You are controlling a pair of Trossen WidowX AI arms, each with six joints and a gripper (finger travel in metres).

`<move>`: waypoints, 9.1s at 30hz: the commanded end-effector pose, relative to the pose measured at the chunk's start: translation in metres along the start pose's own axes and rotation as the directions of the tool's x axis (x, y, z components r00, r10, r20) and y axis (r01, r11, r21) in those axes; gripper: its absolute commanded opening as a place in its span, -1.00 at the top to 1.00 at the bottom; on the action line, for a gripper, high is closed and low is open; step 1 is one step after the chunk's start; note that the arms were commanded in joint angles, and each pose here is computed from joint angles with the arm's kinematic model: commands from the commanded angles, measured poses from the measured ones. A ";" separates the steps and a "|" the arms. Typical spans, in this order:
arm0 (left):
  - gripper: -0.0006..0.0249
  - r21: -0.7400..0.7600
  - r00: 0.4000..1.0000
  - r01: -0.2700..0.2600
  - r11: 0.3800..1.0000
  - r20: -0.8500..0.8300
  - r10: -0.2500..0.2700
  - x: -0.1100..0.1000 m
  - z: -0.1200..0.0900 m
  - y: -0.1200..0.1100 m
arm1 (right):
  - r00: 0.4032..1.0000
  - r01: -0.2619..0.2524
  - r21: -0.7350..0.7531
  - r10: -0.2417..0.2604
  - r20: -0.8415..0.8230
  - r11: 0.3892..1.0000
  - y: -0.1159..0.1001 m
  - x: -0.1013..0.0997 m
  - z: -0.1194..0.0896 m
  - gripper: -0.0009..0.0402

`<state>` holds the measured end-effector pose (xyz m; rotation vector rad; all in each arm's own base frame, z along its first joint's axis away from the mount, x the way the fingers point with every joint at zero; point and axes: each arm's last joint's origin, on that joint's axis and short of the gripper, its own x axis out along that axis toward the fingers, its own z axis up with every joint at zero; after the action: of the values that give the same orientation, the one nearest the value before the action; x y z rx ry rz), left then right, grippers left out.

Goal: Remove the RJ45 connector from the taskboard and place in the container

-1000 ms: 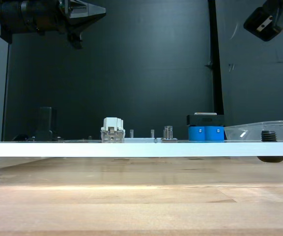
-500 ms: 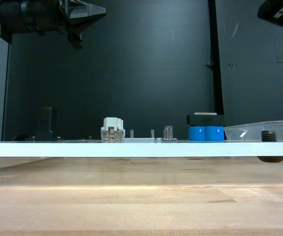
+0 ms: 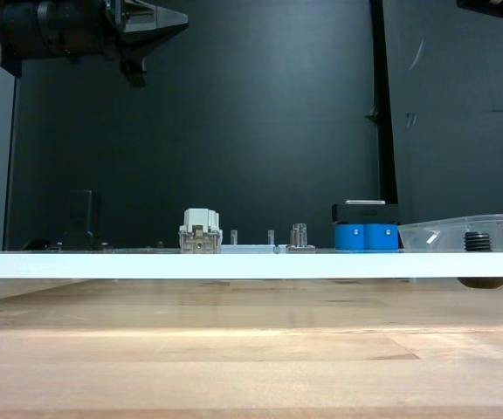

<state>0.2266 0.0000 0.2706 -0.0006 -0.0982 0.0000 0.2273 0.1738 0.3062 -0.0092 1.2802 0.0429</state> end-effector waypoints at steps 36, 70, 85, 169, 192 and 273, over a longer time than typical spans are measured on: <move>0.95 0.000 1.000 0.000 1.000 0.000 0.000 0.000 0.000 0.000 | 0.998 0.036 0.056 -0.033 -0.054 0.998 0.024 0.074 0.004 -0.15; 0.95 0.000 1.000 0.000 1.000 0.000 0.000 0.000 0.000 0.000 | 1.000 0.013 0.002 -0.013 -0.025 1.000 0.022 0.099 -0.006 0.16; 0.95 0.000 1.000 0.000 1.000 0.000 0.000 0.000 0.000 0.000 | 1.000 0.004 0.002 -0.004 -0.013 1.000 0.023 0.101 -0.005 0.51; 0.95 0.000 1.000 0.000 1.000 0.000 0.000 0.000 0.000 0.000 | 1.000 0.001 0.029 -0.002 0.031 1.000 -0.025 0.014 -0.020 0.96; 0.95 0.000 1.000 0.000 1.000 0.000 0.000 0.000 0.000 0.000 | 0.997 -0.013 0.020 0.014 -0.069 1.000 -0.045 0.035 -0.117 0.78; 0.95 0.000 1.000 0.000 1.000 0.001 0.000 0.000 0.000 0.000 | 0.993 0.086 0.449 -0.039 -0.113 0.889 -0.044 0.134 -0.122 0.10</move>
<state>0.2266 0.0000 0.2708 -0.0002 -0.0990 0.0000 0.1511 0.1297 0.1422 0.3553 1.3644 -0.3192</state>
